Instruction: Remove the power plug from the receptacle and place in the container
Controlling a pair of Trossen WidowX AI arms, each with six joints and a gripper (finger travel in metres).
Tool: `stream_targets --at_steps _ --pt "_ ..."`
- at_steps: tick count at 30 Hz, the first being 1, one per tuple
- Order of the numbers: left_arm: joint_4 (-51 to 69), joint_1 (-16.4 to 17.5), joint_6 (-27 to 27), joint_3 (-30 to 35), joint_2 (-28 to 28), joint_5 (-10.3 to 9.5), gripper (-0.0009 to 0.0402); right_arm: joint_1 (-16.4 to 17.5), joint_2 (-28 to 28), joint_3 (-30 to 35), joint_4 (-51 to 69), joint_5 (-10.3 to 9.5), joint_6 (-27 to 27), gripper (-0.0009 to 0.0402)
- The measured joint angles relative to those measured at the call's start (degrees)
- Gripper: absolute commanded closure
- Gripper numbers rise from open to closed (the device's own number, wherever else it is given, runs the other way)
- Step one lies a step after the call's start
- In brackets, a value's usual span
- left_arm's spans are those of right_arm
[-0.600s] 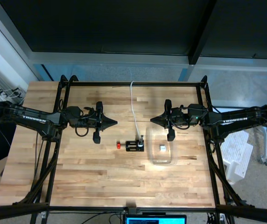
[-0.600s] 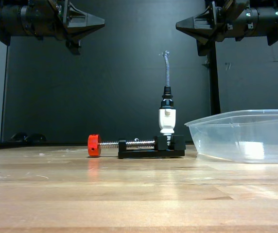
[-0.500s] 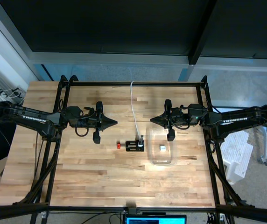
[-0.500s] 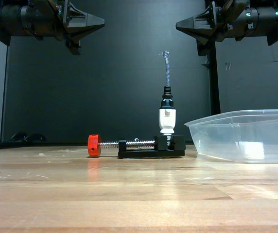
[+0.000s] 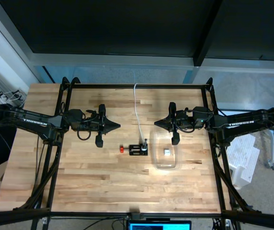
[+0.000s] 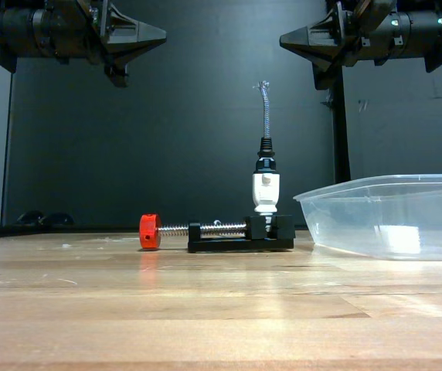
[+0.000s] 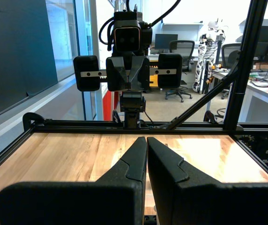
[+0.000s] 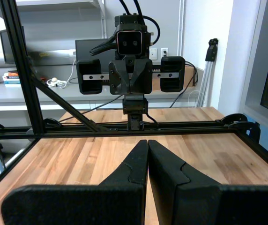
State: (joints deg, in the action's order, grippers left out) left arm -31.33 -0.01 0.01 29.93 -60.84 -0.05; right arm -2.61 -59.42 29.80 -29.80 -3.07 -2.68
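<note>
The power plug is small and dark, with a short thin cord rising from it. It stands upright in a white receptacle clamped in a black vise with an orange knob. From above the plug is a dark speck on the vise. The clear container lies just right of the vise and holds a small white cube. My left gripper hovers high, left of the vise, shut and empty. My right gripper hovers high above the container's far end, shut and empty.
A long white cable runs from the table's far edge toward the vise. A black frame rail borders the far side of the table. Each wrist view shows the opposite arm facing it.
</note>
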Motion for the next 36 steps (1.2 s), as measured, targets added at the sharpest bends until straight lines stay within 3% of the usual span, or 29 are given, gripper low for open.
stream_targets --at_steps 3,5,7,13,15,18,23,27,32,36 --pt "0.0 0.0 0.0 0.0 0.0 0.0 0.0393 0.1 0.0 0.2 0.7 -0.28 -0.4 0.0393" --pt "0.0 0.0 0.0 0.0 0.0 0.0 0.0393 0.1 0.0 1.7 5.2 -1.79 -1.0 0.0393" --pt "0.0 0.0 0.0 0.0 0.0 0.0 0.0393 0.4 -0.1 4.5 13.3 -2.6 -1.3 0.0393" --pt "0.0 0.0 0.0 0.0 0.0 0.0 0.0393 3.8 -3.0 14.1 38.3 -2.56 -1.4 0.0393" --pt "0.0 0.0 0.0 0.0 0.0 0.0 0.0393 5.1 -4.9 17.3 45.5 -1.84 -1.4 0.0393" --pt "0.0 0.0 0.0 0.0 0.0 0.0 0.0393 6.9 -8.2 21.7 55.0 0.79 -1.4 0.0393" --pt "0.0 0.0 0.0 0.0 0.0 0.0 0.0393 8.0 -14.1 27.8 64.4 1.6 -3.0 0.0389" --pt "0.0 0.0 0.0 0.0 0.0 0.0 0.0393 8.1 -18.4 32.0 69.2 2.01 -4.2 0.0352" --pt "0.0 0.0 0.0 0.0 0.0 0.0 0.0393 8.6 -23.5 36.3 72.1 3.91 -5.6 0.0273" --pt "0.0 0.0 0.0 0.0 0.0 0.0 0.0393 8.9 -27.3 39.5 72.8 4.31 -6.0 0.0216"
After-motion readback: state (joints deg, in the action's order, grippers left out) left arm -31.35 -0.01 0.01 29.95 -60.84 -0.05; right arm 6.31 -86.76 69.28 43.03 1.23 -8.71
